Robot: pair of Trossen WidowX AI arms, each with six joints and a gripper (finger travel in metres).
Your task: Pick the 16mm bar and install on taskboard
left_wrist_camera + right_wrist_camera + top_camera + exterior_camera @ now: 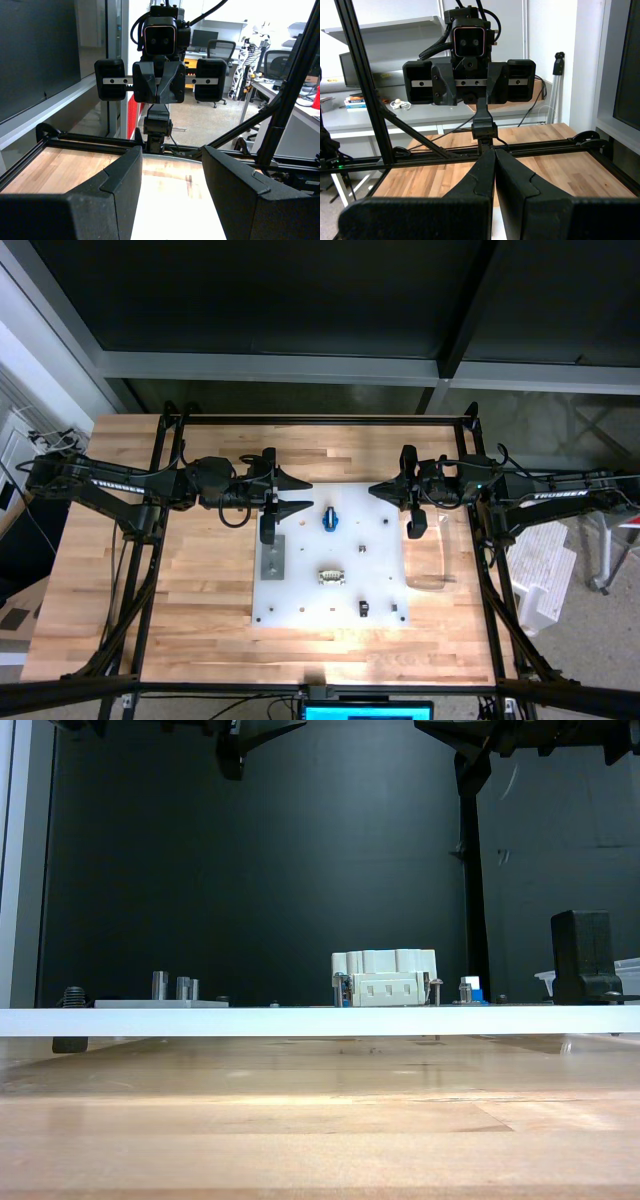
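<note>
Your left tool (306,495) hangs above the board (300,590) with its fingers apart and empty. Your right tool (373,490) faces it across the board with its fingers together, holding nothing. I reckon the bar (160,985) is one of the pegs standing upright in the grey block (272,562), though I can't tell which. That's straight below the left tool and a touch nearer you, long axis vertical. The left arm is clearly closer.

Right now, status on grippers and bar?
Left gripper open, over left part of board. Right gripper shut, empty, over its right. Bar not held; location unclear.
</note>
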